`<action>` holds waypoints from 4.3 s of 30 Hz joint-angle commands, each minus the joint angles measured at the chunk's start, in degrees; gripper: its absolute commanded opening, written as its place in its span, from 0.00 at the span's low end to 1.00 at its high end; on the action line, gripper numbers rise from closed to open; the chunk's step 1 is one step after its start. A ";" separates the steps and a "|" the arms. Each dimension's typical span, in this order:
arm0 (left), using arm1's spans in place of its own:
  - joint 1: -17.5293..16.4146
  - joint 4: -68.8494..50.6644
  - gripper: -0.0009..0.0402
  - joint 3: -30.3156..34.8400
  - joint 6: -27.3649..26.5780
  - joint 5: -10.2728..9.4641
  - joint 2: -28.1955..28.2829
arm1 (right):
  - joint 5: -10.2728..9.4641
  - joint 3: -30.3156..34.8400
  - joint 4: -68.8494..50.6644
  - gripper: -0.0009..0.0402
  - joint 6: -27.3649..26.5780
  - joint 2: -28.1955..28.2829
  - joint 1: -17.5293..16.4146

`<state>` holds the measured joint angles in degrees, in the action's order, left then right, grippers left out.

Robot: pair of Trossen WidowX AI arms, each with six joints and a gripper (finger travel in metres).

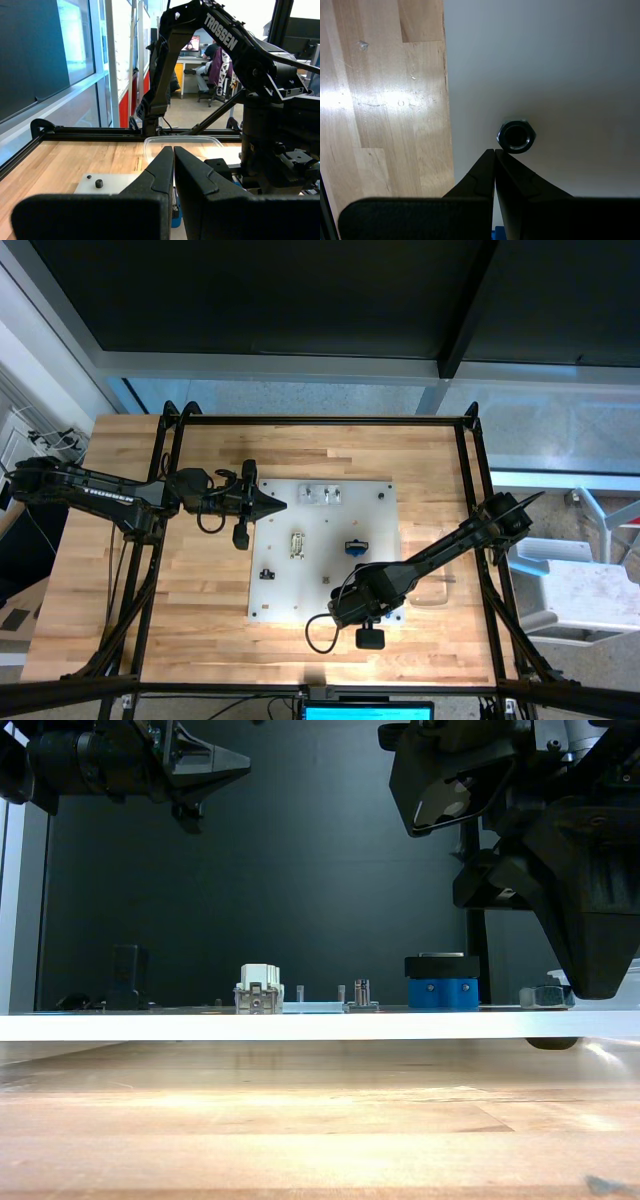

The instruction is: Unfasten the M12 fastener and place in the container

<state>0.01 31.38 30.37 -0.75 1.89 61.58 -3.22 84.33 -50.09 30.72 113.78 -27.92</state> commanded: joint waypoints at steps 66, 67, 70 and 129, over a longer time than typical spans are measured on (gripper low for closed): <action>0.00 0.00 0.02 0.00 0.00 0.02 0.02 | -0.59 0.44 -0.61 0.02 -1.66 0.44 0.57; 0.00 0.00 0.02 0.00 0.00 0.02 0.02 | -0.52 0.44 -0.70 0.02 -1.73 0.42 0.57; 0.00 -0.02 0.02 0.00 0.00 0.02 0.02 | 4.81 0.44 -2.60 0.02 -1.46 0.17 0.57; 0.00 -0.02 0.02 0.00 0.00 0.02 0.02 | 0.72 1.95 -2.12 0.02 -1.22 1.09 0.57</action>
<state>0.01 31.35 30.37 -0.78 1.91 61.58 -2.76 86.26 -52.38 29.61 114.85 -27.42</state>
